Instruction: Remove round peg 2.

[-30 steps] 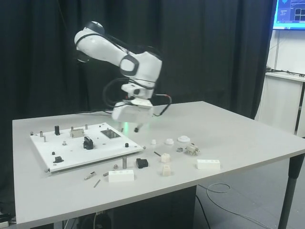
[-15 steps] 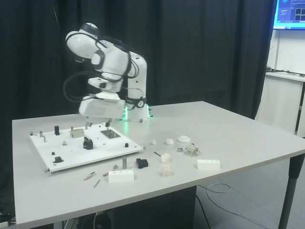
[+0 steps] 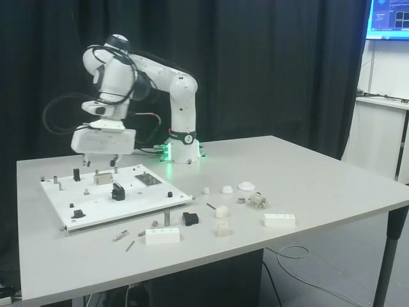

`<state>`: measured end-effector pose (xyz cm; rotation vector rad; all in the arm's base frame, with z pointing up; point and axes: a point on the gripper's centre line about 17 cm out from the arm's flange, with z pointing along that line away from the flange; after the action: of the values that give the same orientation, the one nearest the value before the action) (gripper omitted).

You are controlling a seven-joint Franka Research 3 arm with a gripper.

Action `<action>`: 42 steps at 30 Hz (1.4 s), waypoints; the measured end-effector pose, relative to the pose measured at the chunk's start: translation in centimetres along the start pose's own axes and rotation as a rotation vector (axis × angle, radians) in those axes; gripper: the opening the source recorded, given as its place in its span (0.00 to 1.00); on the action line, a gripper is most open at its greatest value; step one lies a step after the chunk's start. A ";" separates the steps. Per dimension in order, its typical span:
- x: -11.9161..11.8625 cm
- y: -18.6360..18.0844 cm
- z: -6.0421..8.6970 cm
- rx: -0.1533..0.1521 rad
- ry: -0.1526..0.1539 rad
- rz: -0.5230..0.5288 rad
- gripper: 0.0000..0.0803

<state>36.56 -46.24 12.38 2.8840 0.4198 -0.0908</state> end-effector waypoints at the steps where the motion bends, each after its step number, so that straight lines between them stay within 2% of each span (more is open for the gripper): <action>1: -0.5 0.3 0.3 0.003 -0.001 0.000 1.00; 15: -7.3 4.4 4.1 0.033 -0.018 0.004 1.00; 24: -10.5 5.7 6.7 0.057 -0.014 0.023 1.00; 28: -11.5 5.9 8.0 0.071 -0.001 0.028 1.00; 33: -12.4 6.0 9.3 0.089 0.030 0.041 1.00; 42: -13.6 5.8 10.8 0.122 0.085 0.060 1.00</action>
<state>24.89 -57.88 4.35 3.0266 0.3537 0.0171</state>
